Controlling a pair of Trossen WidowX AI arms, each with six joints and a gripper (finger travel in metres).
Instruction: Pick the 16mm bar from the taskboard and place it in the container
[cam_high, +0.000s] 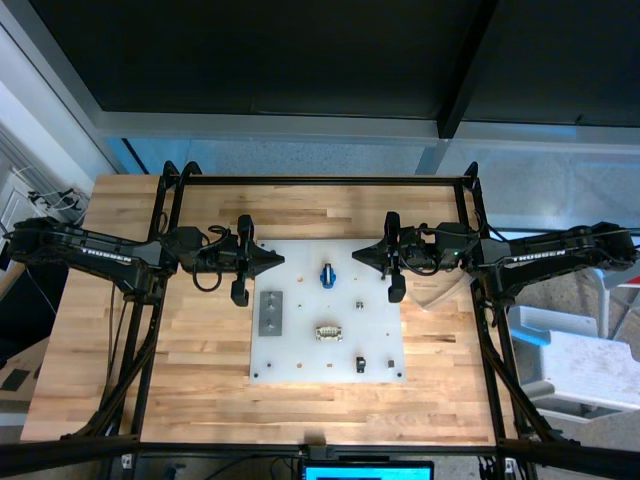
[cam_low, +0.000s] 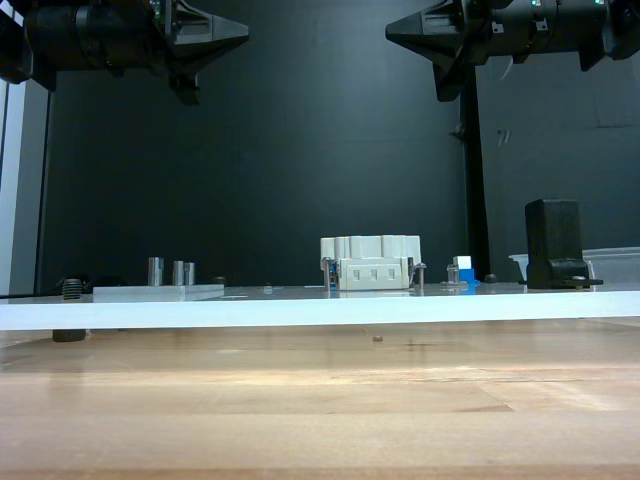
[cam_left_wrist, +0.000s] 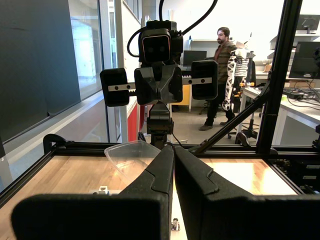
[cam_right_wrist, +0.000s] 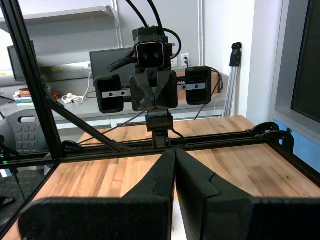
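Well below left end effector (cam_high: 280, 260) and right end effector (cam_high: 356, 254), taskboard (cam_high: 300, 352).

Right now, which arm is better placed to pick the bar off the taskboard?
Left, likely. The left gripper hangs shut over the taskboard, close to the grey block holding the bars. The right gripper, also shut, hangs across the board, nearer the container.

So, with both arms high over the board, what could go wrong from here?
1. Both the left pincer and right pincer hang shut above the taskboard; descending unopened could hit the bars.
2. The bars stand close together on the grey block, so a neighbour may be grabbed.
3. The clear container sits partly under the right arm, easy to knock.
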